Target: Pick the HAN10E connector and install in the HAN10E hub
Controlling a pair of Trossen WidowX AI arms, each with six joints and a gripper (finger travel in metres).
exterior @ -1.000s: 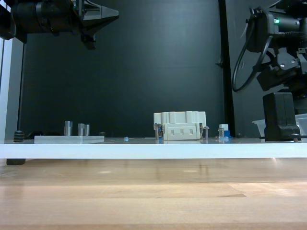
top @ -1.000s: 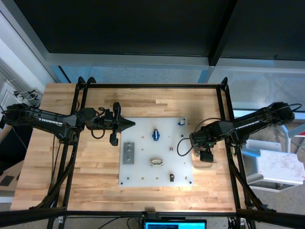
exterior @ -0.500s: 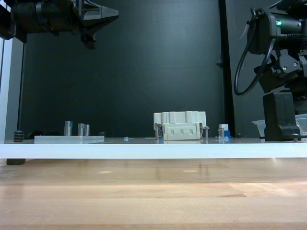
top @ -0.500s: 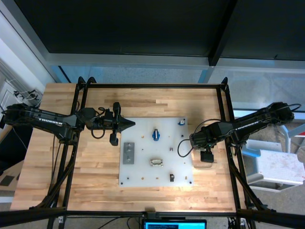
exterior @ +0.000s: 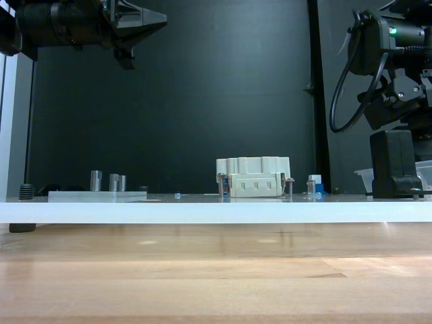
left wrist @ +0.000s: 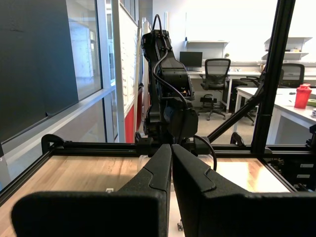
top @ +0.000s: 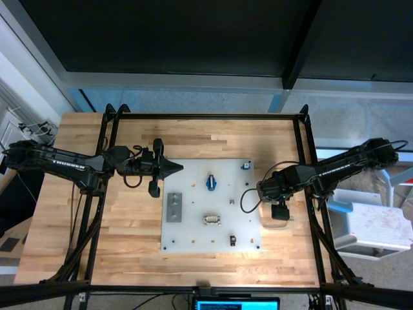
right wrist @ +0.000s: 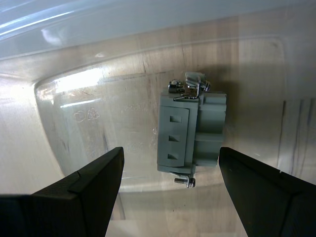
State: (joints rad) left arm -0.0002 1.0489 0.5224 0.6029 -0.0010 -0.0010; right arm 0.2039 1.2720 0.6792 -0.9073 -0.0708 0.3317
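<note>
The HAN10E connector (right wrist: pixel 192 131), a grey block with metal screws at its ends, lies on its side in a clear plastic tray (right wrist: pixel 98 113) off the white plate's right edge. My right gripper (right wrist: pixel 171 150) hangs open above it, one finger on each side, not touching it. From above, the right gripper (top: pixel 279 212) hides the connector. The HAN10E hub (top: pixel 211 221) sits bolted near the plate's middle front, and from table height the hub (exterior: pixel 253 177) shows its beige body. My left gripper (top: pixel 173 168) is parked, shut and empty, over the plate's far left corner.
On the white plate (top: pixel 193 239) stand a grey metal block with holes (top: pixel 174 206), a blue knob (top: pixel 210 183), a small blue-white part (top: pixel 244 166) and a tiny black part (top: pixel 232 241). A black frame (top: pixel 206 116) rims the wooden table.
The right wrist has shifted very slightly above the tray. The left arm has not moved.
</note>
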